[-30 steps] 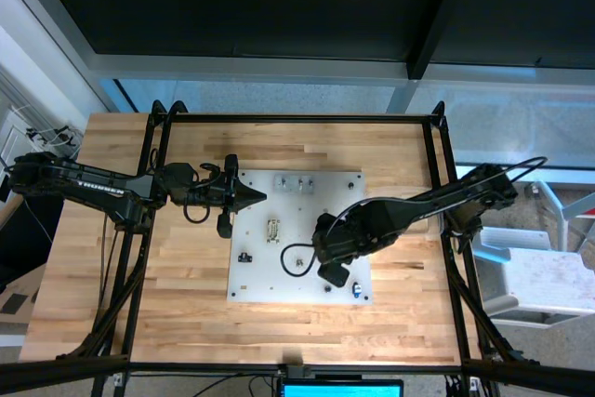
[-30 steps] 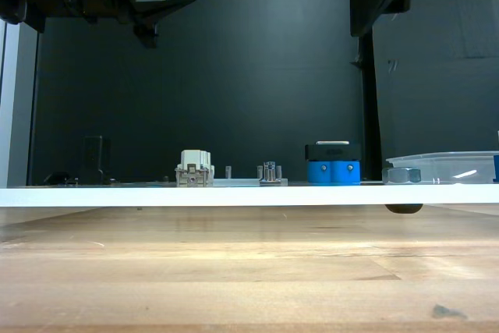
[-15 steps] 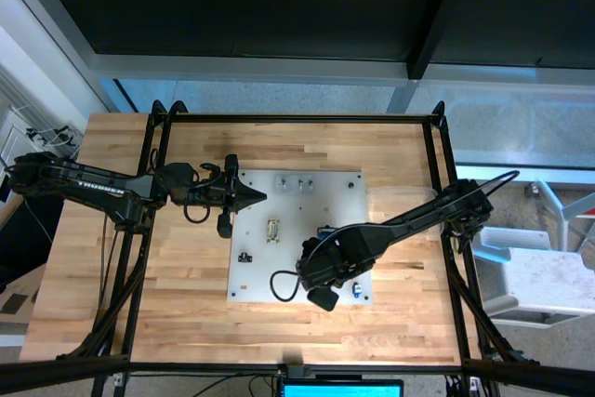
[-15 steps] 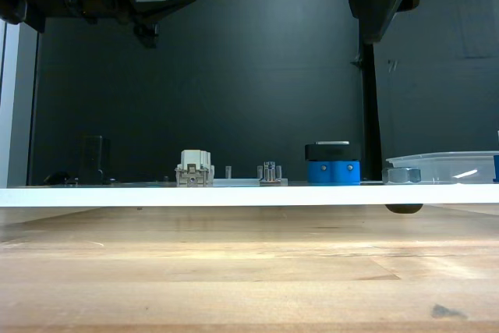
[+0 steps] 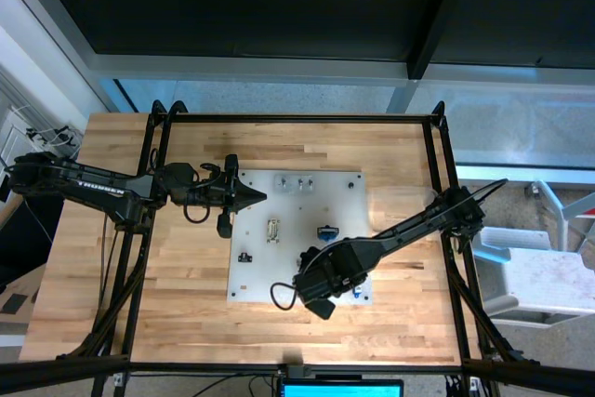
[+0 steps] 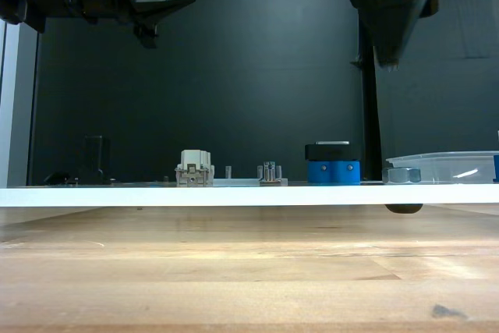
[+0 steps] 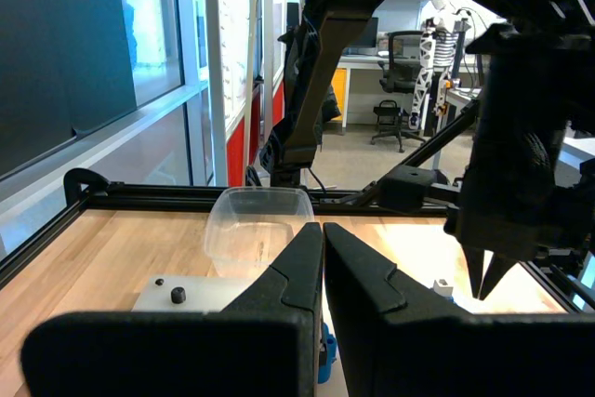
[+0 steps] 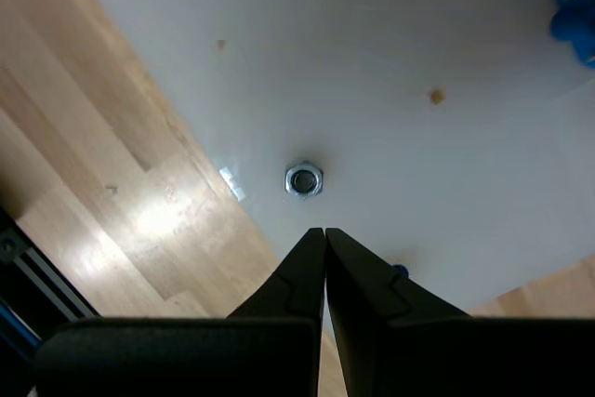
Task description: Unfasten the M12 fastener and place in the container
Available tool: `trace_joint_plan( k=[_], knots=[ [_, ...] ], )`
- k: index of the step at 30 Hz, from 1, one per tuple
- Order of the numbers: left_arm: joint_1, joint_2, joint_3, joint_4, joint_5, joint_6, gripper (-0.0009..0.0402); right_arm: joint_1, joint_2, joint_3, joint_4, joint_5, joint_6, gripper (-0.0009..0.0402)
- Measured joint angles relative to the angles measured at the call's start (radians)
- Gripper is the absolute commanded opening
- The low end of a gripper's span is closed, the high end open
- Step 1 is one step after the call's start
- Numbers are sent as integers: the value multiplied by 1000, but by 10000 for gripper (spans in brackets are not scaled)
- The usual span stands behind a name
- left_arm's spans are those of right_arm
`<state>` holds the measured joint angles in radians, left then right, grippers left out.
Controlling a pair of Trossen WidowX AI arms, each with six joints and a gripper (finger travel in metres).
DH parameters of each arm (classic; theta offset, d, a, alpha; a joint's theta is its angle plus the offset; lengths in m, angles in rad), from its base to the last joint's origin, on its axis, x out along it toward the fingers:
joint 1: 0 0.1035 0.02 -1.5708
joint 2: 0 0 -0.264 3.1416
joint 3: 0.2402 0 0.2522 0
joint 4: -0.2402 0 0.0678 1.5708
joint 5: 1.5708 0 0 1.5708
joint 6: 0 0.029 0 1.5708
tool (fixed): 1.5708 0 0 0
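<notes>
The M12 fastener (image 8: 304,179) is a small silver hex nut with a dark centre, lying low on the white board (image 8: 418,34). It looks run down on its stud, with no ribs showing. In the low view the nut (image 6: 401,175) stands in front of the clear container (image 6: 448,163); the right wrist view shows it on the board, not in the tub. My right gripper (image 8: 324,231) hangs shut high above the nut, pointing down (image 6: 387,58), and covers it in the high view (image 5: 324,291). My left gripper (image 7: 323,226) is shut and empty, held high over the board's far left edge (image 5: 257,196). Beyond it stands the empty container (image 7: 258,230).
A blue-and-black piece (image 6: 334,165) sits mid-board, with a white connector (image 6: 195,169) and a small silver post (image 6: 270,171) to its left. Black frame rails (image 5: 297,119) border the wooden table. The board's near edge lies close to the nut.
The right arm has swung toward the near edge, carrying its shut gripper from mid-board to above the board's near right part. The left arm has stayed still.
</notes>
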<state>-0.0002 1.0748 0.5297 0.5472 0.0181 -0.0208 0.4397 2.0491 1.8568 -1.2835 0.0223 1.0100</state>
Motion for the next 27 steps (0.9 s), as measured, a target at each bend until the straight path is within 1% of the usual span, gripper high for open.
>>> trace_joint_plan(
  k=[3,11,17,22,27],
  knots=[
    [0,0,0,0,0,0,0,1,13,-1,2,-3,2,32],
    [0,0,0,0,0,0,0,5,32,-8,16,2,3,146],
    [0,0,0,-4,0,0,0,5,64,-16,45,2,15,212],
    [0,0,0,-2,0,0,0,7,92,-19,71,-15,14,239],
    [0,0,0,-2,0,0,0,6,91,-40,99,-15,14,243]
  ],
)
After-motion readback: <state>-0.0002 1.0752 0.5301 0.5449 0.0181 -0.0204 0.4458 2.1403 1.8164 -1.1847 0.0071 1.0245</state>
